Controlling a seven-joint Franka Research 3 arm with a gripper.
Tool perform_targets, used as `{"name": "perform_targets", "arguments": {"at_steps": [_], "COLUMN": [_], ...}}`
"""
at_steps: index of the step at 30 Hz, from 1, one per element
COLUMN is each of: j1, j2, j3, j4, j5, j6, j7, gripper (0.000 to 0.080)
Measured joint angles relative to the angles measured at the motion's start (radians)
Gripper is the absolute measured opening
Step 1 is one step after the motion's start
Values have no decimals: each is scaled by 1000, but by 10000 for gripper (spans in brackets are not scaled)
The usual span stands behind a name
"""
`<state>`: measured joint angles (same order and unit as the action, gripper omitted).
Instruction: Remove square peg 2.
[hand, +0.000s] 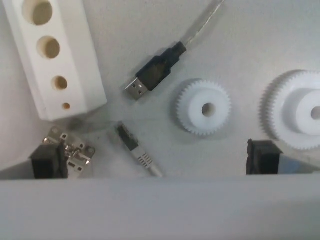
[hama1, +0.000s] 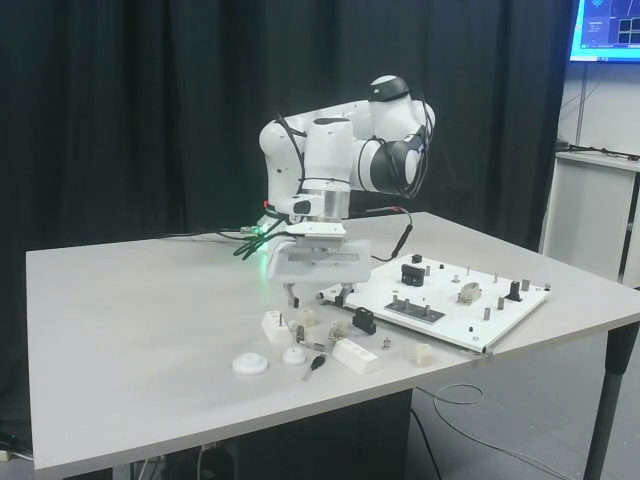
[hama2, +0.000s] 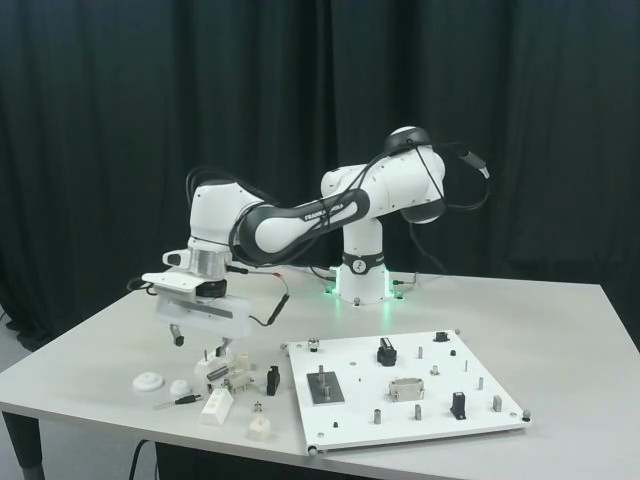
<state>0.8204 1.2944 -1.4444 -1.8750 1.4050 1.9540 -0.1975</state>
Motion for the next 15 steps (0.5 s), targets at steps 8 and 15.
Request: {"name": "perform_targets", "arguments": {"at_steps": [8, 15], "j1": [-14, -21], "j2": [4, 4], "j3": [2, 2], "j4": [19, 30], "j5": [-3, -5], "j6": [-10, -20], "j7": [0, 20], "gripper": [800, 800]}}
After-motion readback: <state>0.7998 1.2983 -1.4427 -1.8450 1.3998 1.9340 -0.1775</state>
